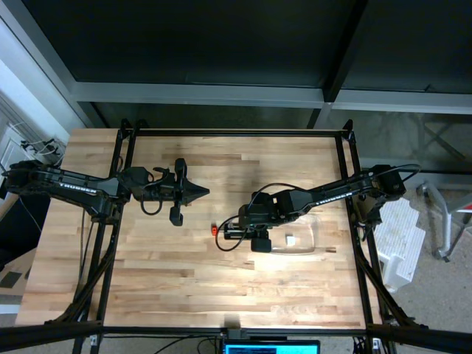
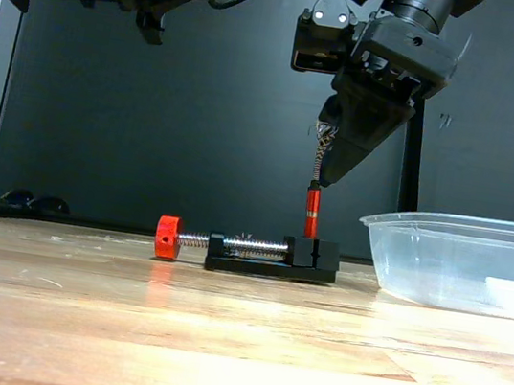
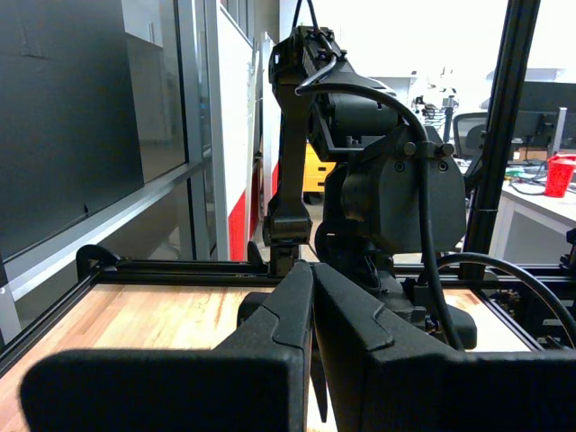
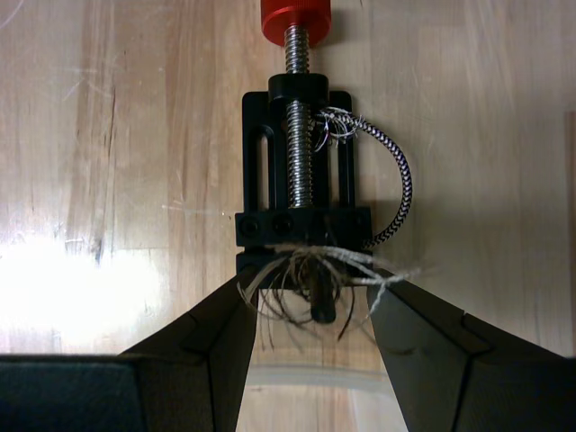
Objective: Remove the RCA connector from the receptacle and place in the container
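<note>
We find the right gripper (image 2: pixel 326 172) lowered over the black fixture (image 2: pixel 272 256) near the middle of the wooden table (image 2: pixel 215 341). In the right wrist view its fingers (image 4: pixel 216 333) stand spread apart, one on each side of the frayed end of a braided cable (image 4: pixel 400 180), and grip nothing.

The red connector (image 2: pixel 312 212) stands upright in the fixture's block, at the end nearest the tray. The braided cable rises from its top towards the gripper tip. We note that the connector is seated in the fixture and lies outside the tray.

The fixture lies flat on the table. A silvery screw (image 2: pixel 244 246) runs along it to a red round cap (image 2: pixel 167 237) at the end away from the tray.

The clear plastic tray (image 2: pixel 439 268) sits on the table just beside the fixture, on the right arm's side. We cannot tell whether the two touch. Inside it we see one small white piece (image 2: pixel 513 292) resting on the floor of the tray.

The left gripper (image 3: pixel 311 270) hangs well above the table on the left side, well apart from the fixture. Its fingers are pressed together with nothing between them.
</note>
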`<state>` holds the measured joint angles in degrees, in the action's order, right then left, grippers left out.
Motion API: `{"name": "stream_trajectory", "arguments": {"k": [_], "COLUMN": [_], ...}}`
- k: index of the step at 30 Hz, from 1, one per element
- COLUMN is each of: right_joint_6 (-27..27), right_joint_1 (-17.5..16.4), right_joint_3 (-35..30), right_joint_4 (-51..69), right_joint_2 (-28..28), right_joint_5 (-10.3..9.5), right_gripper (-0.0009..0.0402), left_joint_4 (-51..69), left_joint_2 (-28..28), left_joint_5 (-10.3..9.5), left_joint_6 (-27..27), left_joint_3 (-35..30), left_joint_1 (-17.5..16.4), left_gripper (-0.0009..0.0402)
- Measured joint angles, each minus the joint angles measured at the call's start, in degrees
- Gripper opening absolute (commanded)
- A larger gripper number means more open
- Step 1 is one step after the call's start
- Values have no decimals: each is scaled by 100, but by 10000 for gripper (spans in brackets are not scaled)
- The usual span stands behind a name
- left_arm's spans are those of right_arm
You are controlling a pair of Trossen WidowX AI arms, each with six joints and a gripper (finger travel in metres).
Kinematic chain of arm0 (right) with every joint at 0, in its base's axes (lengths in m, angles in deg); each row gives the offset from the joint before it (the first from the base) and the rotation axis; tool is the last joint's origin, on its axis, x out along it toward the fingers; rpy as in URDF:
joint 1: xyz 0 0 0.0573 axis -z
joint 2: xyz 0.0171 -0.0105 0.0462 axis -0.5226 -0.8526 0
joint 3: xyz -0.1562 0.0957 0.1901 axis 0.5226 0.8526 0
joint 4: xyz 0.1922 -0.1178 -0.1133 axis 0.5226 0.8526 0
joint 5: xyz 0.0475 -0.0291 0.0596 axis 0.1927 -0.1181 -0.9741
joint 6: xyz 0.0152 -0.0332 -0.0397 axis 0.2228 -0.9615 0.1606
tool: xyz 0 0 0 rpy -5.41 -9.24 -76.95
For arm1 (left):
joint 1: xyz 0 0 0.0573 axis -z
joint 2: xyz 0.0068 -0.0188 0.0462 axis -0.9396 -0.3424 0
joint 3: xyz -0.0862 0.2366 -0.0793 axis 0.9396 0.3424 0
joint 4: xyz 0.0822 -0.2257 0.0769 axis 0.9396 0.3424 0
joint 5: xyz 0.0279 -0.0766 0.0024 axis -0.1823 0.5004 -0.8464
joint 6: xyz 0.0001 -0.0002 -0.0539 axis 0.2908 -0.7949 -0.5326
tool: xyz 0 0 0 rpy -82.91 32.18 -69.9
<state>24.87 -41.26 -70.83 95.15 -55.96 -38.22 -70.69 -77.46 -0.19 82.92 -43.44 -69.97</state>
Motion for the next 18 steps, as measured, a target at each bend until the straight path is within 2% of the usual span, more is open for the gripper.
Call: {"name": "stream_trajectory", "arguments": {"k": [12, 18], "right_joint_6": [-44, -74], "right_joint_1": [-2, 0], "right_joint_3": [15, 15], "right_joint_4": [-225, -273], "right_joint_2": [-337, -350], "right_joint_5": [-17, -17], "right_gripper": [166, 147], "left_joint_4": [2, 0], "left_joint_2": [0, 0], "left_joint_5": [0, 0], "left_joint_6": [0, 0], "left_joint_3": [0, 2], "left_joint_1": [0, 0], "left_gripper": [0, 0]}}
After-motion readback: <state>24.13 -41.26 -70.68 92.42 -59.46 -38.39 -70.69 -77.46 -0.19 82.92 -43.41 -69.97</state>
